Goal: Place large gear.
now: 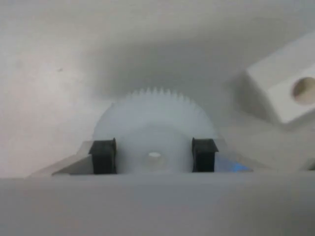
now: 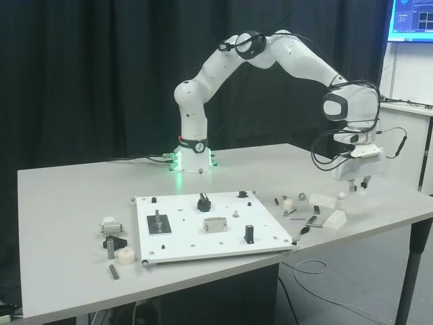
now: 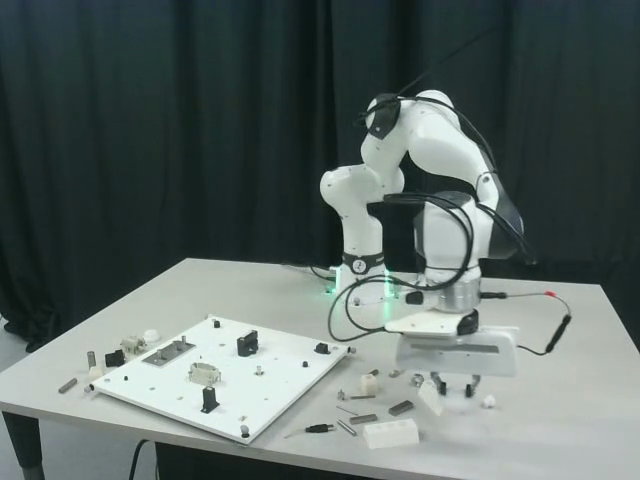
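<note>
The large gear [image 1: 156,118] is white with fine teeth and a small centre hole, and the wrist view shows it face-on. Black fingertip pads [image 1: 104,156] press against its raised hub from both sides, so my gripper [image 1: 154,156] is shut on it. The gear cannot be made out in either room view. There my gripper [image 2: 356,184] [image 3: 452,385] hangs low over the right end of the grey table [image 2: 74,196], well to the right of the white assembly board [image 2: 183,237] [image 3: 280,385].
A white block with a round hole [image 1: 288,88] [image 3: 430,397] lies close beside the gripper. More white blocks [image 2: 335,218] [image 3: 391,433], pins and small parts [image 2: 298,211] lie between gripper and board. The table's right edge is near. Loose parts [image 2: 114,238] sit left of the board.
</note>
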Available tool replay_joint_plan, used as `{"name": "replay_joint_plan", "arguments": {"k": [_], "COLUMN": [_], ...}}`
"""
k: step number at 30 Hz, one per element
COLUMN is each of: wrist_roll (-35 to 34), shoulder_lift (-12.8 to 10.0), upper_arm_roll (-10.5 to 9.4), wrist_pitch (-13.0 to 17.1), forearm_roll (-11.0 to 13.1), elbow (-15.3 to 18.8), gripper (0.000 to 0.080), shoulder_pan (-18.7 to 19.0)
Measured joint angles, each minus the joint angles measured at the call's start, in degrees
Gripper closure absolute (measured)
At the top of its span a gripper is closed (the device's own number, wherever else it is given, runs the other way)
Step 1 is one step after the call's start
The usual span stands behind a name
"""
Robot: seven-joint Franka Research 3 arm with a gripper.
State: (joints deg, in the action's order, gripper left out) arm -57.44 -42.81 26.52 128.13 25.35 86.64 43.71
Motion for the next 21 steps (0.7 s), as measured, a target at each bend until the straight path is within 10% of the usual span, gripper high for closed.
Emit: {"name": "replay_joint_plan", "arguments": {"k": [21], "wrist_roll": [-0.34], "shoulder_lift": [-4.66], "upper_arm_roll": [0.0], "wrist_pitch": [-0.39], "forearm_roll": [-0.02], "elbow": [-1.99], "gripper": [0.0475], "shoulder_pan": [2.93]}}
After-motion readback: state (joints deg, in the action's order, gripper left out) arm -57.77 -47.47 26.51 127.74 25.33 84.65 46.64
